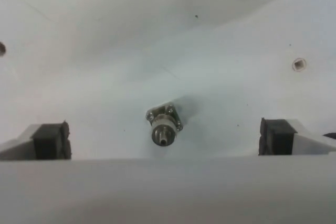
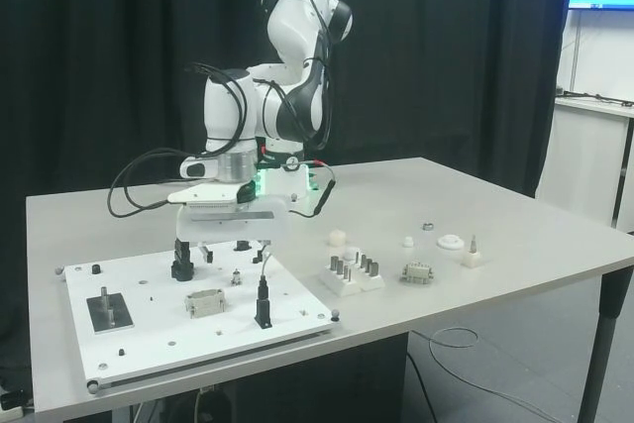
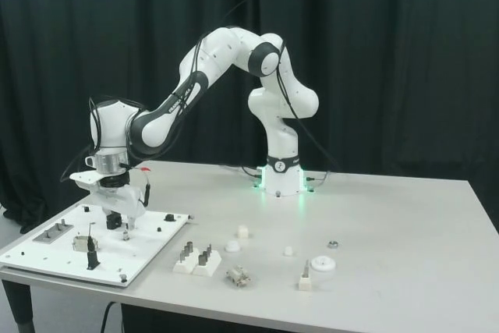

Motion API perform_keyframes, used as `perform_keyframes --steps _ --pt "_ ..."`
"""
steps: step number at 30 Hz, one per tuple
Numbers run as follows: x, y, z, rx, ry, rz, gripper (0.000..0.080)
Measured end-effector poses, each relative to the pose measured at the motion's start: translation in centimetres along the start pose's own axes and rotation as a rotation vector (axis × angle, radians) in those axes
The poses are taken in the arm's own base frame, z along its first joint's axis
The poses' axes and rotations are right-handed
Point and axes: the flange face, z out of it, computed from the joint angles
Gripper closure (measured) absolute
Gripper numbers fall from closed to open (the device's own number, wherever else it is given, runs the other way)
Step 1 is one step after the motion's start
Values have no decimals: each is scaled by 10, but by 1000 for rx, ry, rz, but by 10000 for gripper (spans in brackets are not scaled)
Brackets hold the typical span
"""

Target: Pick waterproof.

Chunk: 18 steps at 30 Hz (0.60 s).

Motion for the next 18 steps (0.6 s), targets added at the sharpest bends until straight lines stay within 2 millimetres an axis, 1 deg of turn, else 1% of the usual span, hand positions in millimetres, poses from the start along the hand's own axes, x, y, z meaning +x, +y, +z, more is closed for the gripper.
perform_keyframes --steps 5,10,18 --pt "-1 -3 -2 18 -4 61 3" --pt "-5 -9 -7 38 -7 107 3" --pt "-23 -33 -14 72 -16 177 3"
